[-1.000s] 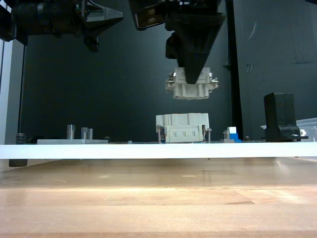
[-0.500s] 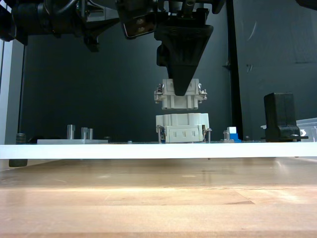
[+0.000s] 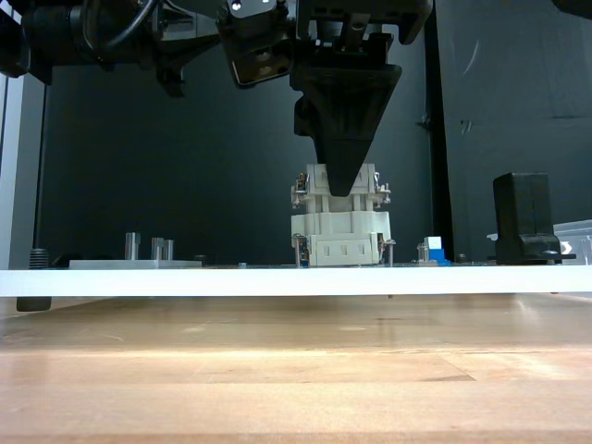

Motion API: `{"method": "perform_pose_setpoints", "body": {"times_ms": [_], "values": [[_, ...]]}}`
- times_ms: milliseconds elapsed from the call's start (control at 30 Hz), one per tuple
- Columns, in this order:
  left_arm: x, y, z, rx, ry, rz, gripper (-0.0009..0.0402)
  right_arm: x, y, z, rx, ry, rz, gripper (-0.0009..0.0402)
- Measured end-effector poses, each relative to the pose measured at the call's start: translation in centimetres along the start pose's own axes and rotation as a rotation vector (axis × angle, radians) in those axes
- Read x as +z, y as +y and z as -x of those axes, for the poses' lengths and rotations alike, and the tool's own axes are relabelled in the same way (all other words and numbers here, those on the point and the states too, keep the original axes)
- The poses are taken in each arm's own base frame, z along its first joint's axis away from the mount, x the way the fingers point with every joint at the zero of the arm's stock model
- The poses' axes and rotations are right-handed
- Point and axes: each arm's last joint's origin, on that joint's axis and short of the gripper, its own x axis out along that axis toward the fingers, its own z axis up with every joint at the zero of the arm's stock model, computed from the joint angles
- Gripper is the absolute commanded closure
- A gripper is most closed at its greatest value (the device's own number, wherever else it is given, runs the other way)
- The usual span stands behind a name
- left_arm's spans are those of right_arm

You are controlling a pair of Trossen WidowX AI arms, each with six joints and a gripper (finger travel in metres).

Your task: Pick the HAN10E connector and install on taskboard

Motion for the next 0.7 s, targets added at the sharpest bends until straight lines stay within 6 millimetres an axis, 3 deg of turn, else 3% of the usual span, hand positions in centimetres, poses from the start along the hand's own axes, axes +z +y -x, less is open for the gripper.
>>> {"method": "perform_pose_setpoints", "body": {"times_ms": [700], "values": [[0.0,0.0,0.0,0.000,0.001,0.000,0.0392,-0.3,-0.1,-2.1,0.004,-0.015,0.000,0.0370]]}}
